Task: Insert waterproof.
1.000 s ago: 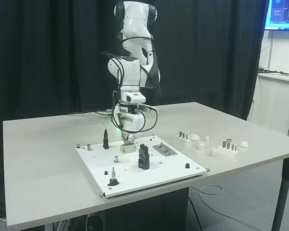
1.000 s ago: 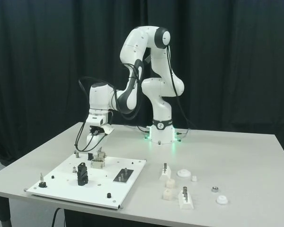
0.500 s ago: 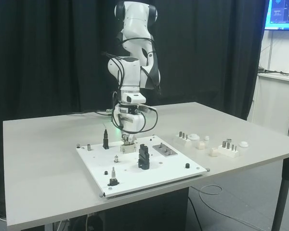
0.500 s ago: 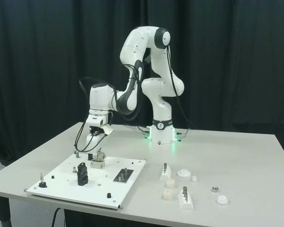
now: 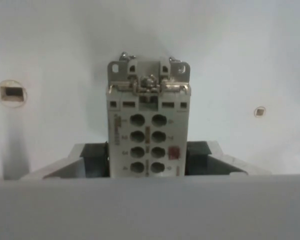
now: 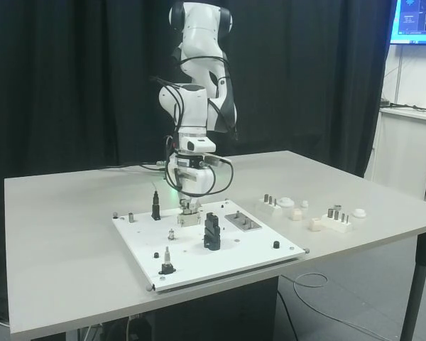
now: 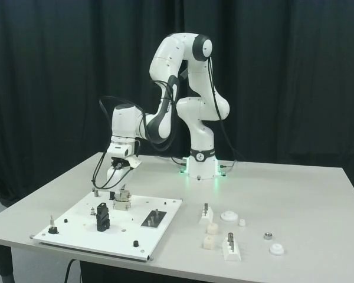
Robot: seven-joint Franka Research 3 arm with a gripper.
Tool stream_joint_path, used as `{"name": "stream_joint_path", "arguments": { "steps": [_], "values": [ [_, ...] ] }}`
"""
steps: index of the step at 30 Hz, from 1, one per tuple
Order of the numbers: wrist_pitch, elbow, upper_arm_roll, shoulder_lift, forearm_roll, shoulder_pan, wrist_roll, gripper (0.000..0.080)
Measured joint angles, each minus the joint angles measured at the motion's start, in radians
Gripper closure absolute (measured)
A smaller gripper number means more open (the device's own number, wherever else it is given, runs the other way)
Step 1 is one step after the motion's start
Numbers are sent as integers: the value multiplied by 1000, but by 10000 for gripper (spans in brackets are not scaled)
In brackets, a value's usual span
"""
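The connector (image 5: 149, 120), a block with eight round holes in two columns and a metal latch at its far end, sits on the white board (image 6: 255, 245) that lies on the grey surface (image 6: 71, 213). In both room views it is directly under the gripper (image 6: 188, 206), near the board's middle, behind a black clamp (image 6: 211, 232). The wrist view looks straight down on its face, with two grey fingers (image 5: 217, 155) flanking its near end. Whether the jaws press its sides or stand slightly off cannot be told from these views. Judged by its look, the connector is a rigid moulded part, light and not fragile, with smooth flat sides. A hold across those two long sides, below the latch, should keep it square for pushing home.
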Motion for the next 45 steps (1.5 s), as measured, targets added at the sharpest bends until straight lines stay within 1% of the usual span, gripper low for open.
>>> {"name": "stream_joint_path", "arguments": {
  "steps": [17, 23, 27, 33, 45],
  "values": [
    [5, 5, -1, 6, -8, 1, 0, 479],
    [5, 9, -2, 10, -26, 1, -2, 479],
    [5, 11, -2, 13, -31, 1, -2, 479],
    [6, 16, -2, 20, -32, 1, -2, 479],
    [4, 17, -2, 20, -32, 1, 9, 479]
  ]
}}
